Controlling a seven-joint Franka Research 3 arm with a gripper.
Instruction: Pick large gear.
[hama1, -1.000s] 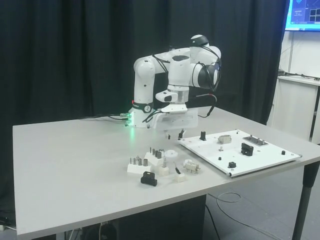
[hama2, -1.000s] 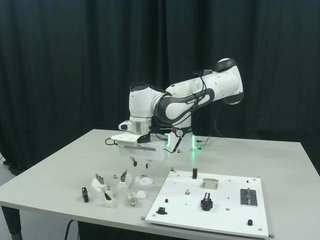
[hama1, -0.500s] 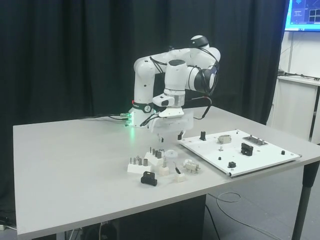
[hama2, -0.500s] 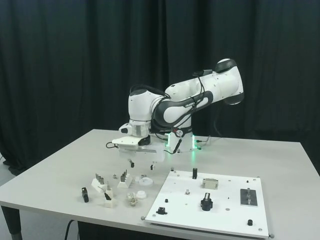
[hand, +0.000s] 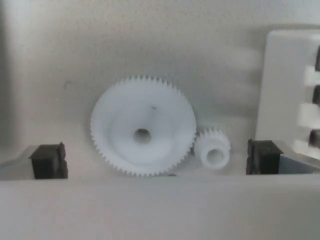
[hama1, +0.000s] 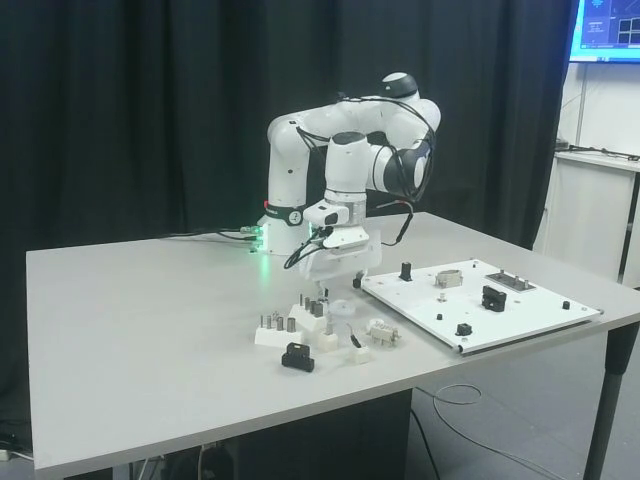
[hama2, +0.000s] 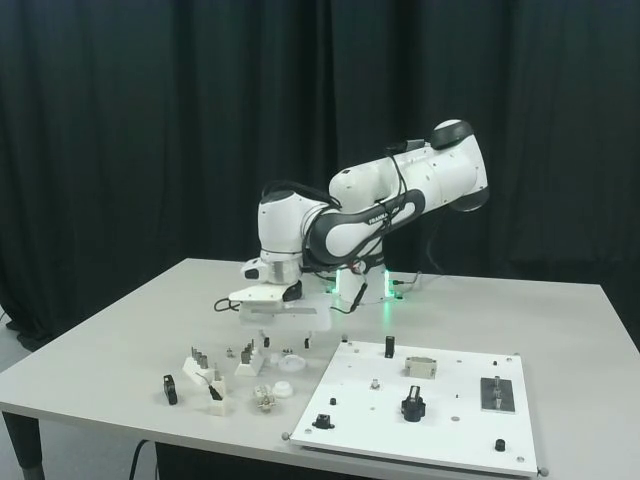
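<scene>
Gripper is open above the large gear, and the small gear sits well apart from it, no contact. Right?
Not quite. In the wrist view the small gear sits right against the large gear, their teeth touching or nearly so. The rest holds: the gripper is open above the large gear, one finger on either side.

White assembly board (hama2: 440, 420) lying at the tabletop's (hama1: 130, 320) front right corner, carrying black fixtures (hama2: 413, 407). Small white gear (hand: 213, 147) sitting just beside a white holder block (hand: 285, 90). White pin blocks (hama1: 275, 330) and black clip (hama1: 298, 357) sitting near the front edge.
</scene>
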